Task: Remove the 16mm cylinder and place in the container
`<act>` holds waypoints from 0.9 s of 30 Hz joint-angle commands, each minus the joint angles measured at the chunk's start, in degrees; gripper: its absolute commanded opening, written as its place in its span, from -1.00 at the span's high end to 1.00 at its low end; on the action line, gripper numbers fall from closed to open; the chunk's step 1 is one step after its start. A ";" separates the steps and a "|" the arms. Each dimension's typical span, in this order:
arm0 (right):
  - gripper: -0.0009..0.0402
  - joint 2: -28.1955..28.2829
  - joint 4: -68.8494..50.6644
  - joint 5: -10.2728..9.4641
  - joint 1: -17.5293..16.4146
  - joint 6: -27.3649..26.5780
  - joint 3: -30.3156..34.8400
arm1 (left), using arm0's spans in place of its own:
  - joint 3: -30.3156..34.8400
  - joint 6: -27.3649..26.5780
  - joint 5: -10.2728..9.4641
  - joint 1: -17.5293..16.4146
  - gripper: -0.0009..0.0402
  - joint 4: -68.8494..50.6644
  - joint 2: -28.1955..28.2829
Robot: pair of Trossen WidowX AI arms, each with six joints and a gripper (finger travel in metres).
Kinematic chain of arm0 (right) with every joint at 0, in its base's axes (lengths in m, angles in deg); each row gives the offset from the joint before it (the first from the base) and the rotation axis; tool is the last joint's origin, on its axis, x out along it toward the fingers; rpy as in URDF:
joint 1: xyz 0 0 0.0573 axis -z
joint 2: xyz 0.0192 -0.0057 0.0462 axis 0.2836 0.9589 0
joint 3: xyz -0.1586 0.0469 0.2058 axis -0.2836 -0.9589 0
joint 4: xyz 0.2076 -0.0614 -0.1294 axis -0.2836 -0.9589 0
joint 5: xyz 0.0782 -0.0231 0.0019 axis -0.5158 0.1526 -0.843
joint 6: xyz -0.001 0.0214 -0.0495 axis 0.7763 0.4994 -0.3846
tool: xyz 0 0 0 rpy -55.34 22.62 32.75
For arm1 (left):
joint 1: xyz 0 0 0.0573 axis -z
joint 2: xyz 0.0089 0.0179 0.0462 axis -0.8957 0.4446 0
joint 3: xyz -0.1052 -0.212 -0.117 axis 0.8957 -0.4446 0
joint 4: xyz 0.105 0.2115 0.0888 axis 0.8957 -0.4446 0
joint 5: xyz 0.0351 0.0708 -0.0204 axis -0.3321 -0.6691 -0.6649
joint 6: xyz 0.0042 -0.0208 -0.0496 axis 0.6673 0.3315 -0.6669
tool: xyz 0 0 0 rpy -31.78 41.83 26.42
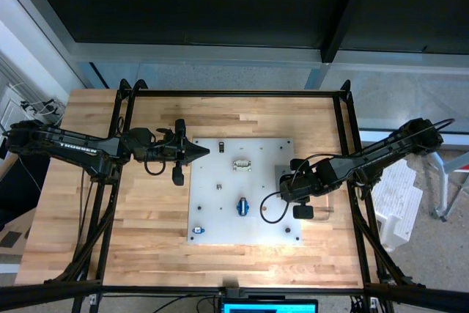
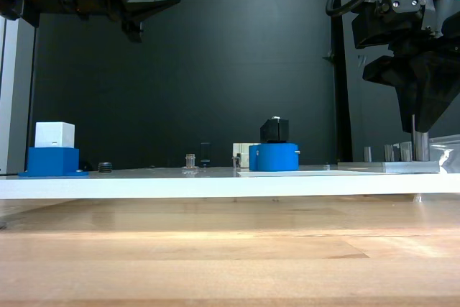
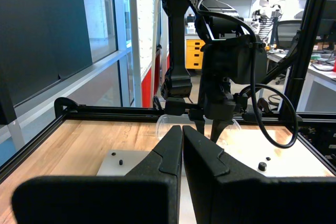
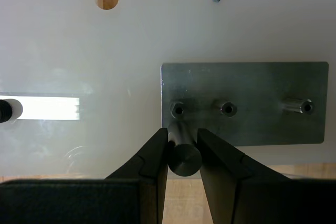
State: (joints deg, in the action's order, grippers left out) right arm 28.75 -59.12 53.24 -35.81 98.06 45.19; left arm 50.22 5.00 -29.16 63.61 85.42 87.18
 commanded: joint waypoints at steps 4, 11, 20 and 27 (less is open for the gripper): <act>0.93 -2.05 -1.77 0.04 -0.04 0.31 2.10 | 0.00 0.00 0.00 -0.02 0.96 0.02 0.00; 0.93 -5.73 -6.80 0.04 -0.20 1.75 4.85 | 0.00 0.00 0.00 -0.02 0.96 0.02 0.00; 0.93 -10.54 -11.06 0.11 -2.03 4.57 2.93 | 0.00 0.00 0.00 0.00 0.96 0.02 0.00; 0.93 -14.58 -10.97 0.07 -5.01 8.26 -2.67 | 0.00 0.00 0.00 0.00 0.96 0.02 0.00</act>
State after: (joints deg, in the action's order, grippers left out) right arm 14.83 -70.12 53.28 -40.57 105.71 43.45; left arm 50.22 4.97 -29.16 63.61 85.45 87.18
